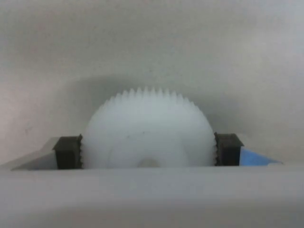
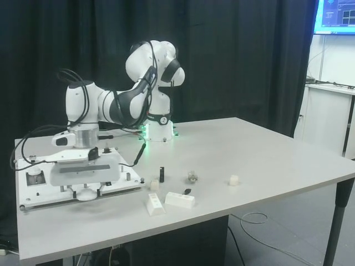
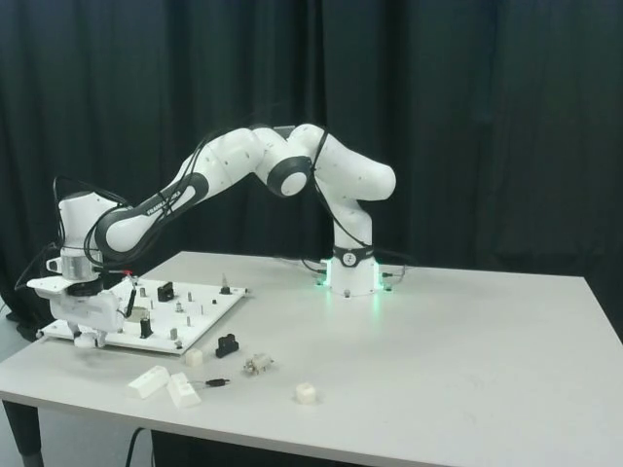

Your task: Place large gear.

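Grey table point(image 2: 266, 149) — white board point(image 2: 119, 183), small white blocks point(image 2: 178, 199) on it.

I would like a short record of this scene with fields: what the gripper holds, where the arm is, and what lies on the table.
held object: large gear, white, toothed, between the two black fingertip pads
gripper: gripper shut on the gear's rim, low over the near edge of the white board
arm: stretched out from its base to the board's end of the grey table
loose parts: small white blocks and small black pieces on the table beside the board
placement: gear not yet released
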Motion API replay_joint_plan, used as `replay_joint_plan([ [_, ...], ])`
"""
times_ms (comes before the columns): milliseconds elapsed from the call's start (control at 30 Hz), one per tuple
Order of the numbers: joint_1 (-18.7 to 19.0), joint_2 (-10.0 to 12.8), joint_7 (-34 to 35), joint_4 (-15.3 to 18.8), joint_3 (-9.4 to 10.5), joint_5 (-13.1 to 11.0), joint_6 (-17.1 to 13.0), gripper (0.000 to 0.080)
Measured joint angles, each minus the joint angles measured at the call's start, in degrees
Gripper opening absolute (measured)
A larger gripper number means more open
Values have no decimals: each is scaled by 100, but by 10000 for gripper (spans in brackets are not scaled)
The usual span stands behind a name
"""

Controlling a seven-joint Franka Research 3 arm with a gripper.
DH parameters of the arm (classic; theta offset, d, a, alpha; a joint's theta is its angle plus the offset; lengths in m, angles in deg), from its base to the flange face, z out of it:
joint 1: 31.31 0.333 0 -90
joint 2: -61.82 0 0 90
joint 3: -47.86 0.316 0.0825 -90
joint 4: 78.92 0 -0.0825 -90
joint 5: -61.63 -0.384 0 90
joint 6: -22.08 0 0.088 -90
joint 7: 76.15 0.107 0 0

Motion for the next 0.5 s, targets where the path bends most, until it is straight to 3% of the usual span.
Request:
replay_joint_plan([
  [467, 88, 100, 43, -1, 0, 31, -84, 628],
  [500, 91, 100, 53, -3, 0, 33, -90, 755],
])
